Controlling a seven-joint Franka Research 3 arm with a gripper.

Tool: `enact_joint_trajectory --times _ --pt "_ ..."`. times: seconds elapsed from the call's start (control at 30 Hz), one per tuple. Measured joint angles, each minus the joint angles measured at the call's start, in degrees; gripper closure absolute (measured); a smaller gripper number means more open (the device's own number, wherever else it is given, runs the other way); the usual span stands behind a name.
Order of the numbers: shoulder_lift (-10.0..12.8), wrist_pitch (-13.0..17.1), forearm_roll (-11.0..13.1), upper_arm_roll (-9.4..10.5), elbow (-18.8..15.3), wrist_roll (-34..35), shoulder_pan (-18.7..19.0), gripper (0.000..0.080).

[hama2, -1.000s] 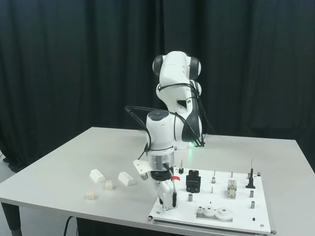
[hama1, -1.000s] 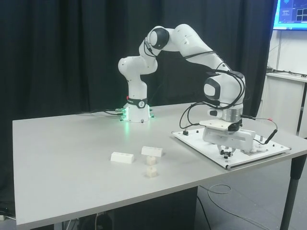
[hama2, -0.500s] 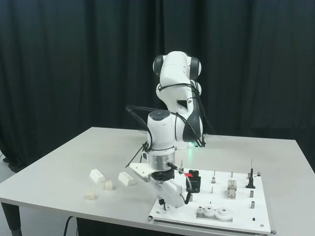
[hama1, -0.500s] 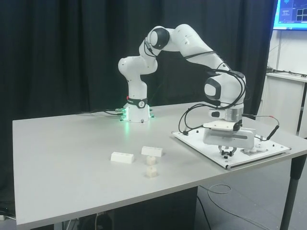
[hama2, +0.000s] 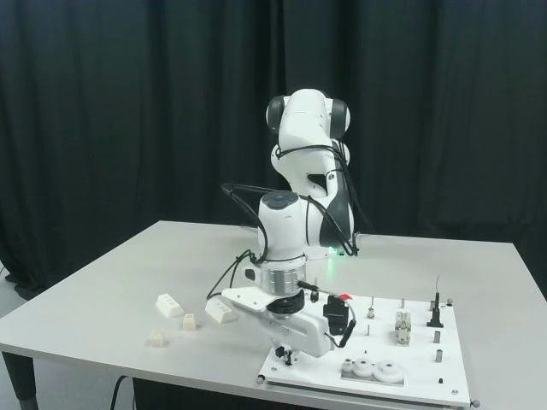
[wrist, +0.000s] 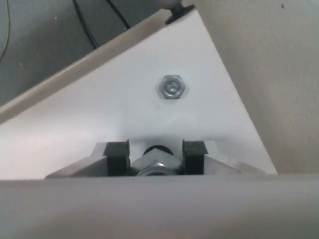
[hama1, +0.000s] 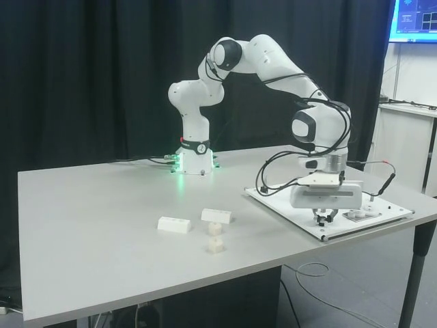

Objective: Remove bolt 4.

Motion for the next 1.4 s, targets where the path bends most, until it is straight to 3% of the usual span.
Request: enact_joint_trajectory --times 0.8,1.4 --pt "0.0 0.2 0.0 0.0 0.0 -22.3 0.3 0.0578" --pt "0.0 0.2 -1.2 0.0 0.2 -34.2 0.8 0.0578"
